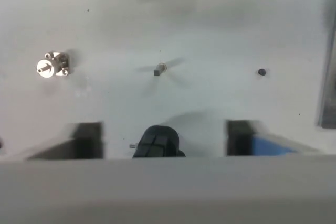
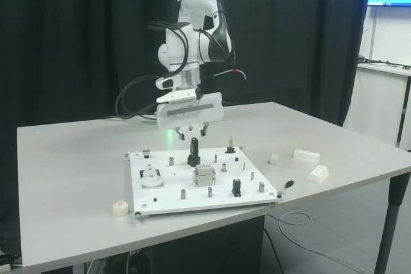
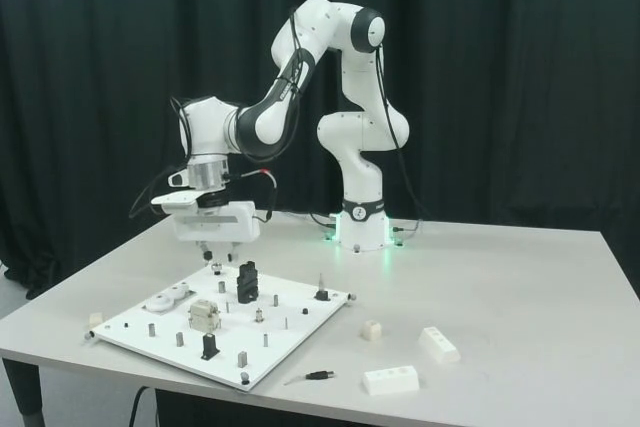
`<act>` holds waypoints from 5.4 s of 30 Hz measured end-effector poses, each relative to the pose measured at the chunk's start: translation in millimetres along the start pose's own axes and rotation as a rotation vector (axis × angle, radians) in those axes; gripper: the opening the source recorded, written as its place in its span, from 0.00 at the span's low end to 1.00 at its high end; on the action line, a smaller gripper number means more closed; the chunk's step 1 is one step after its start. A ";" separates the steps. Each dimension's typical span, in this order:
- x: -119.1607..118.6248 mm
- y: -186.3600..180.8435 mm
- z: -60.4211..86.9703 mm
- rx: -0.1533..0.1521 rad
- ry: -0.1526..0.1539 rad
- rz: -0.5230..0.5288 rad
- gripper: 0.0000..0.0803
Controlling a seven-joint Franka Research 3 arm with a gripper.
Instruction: Remove square peg 4.
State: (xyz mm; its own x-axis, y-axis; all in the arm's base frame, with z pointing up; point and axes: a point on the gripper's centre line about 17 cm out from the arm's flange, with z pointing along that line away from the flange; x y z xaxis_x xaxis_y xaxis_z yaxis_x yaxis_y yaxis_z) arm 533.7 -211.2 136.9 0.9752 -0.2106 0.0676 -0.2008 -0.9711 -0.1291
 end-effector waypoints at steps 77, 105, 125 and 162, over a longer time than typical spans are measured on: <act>125.9 -133.6 -57.7 0.017 0.121 0.024 1.00; 179.4 -163.8 42.8 -0.120 0.086 0.010 1.00; 170.9 -146.3 75.9 -0.109 0.048 -0.010 1.00; 155.3 -150.8 107.2 -0.143 -0.019 -0.045 1.00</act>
State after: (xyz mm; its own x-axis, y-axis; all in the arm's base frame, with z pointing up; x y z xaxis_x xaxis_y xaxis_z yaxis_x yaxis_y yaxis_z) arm 725.4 -85.4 60.8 0.9849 -0.1656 0.0509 -0.1665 -0.9859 0.0159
